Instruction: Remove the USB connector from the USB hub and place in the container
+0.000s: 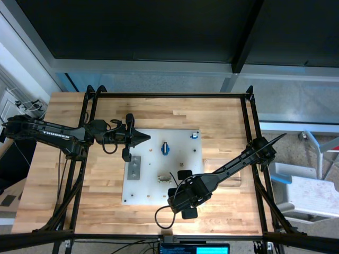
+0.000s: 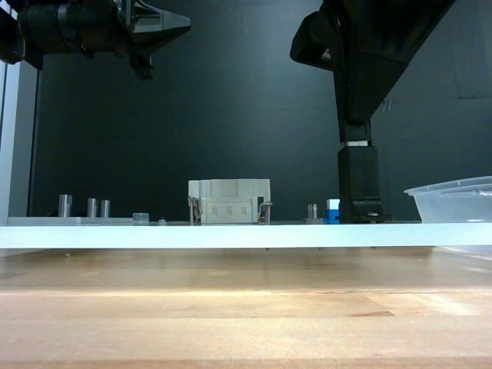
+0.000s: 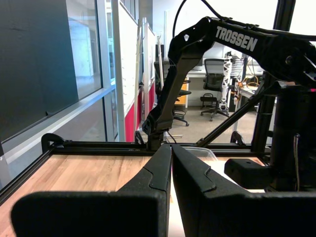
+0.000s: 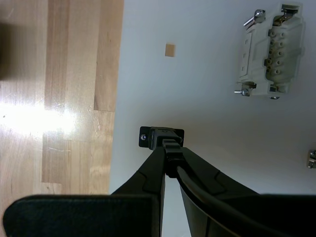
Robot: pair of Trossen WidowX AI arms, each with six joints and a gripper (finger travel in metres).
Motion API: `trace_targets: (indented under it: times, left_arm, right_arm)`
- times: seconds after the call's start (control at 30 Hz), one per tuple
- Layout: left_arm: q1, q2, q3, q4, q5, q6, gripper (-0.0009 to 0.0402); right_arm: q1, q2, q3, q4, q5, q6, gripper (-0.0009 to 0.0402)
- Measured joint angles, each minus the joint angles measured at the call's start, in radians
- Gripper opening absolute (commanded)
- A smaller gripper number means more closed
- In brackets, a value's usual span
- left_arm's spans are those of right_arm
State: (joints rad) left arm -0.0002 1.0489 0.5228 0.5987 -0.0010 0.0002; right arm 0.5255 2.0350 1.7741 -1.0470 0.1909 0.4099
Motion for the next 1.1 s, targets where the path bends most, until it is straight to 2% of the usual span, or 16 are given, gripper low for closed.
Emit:
trace_targets:
  times: [0.23, 0.37, 0.57, 0.87, 0.97, 1.1]
  left_arm:
    - [0.0, 0.0, 0.0, 0.0, 0.0, 0.0, 0.0001]
    - [0.0, 0.0, 0.0, 0.0, 0.0, 0.0, 0.0001]
    - [0.0, 0.0, 0.0, 0.0, 0.0, 0.0, 0.0001]
    - [0.0, 0.0, 0.0, 0.0, 0.0, 0.0, 0.0001]
    - [0.0, 0.0, 0.0, 0.0, 0.0, 0.0, 0.0001]
    - [0.0, 0.0, 0.0, 0.0, 0.0, 0.0, 0.0001]
  right_arm:
    - [0.019, -0.03, -0.043, 0.021, 0.037, 0.069, 0.0]
    - [0.039, -0.041, -0.064, 0.032, 0.08, 0.103, 0.0]
    - [0.062, -0.092, -0.162, 0.13, 0.102, 0.179, 0.0]
    - [0.074, -0.164, -0.257, 0.148, 0.119, 0.206, 0.0]
    - [0.074, -0.166, -0.257, 0.154, 0.117, 0.205, 0.0]
    - [0.069, -0.156, -0.243, 0.16, 0.098, 0.184, 0.0]
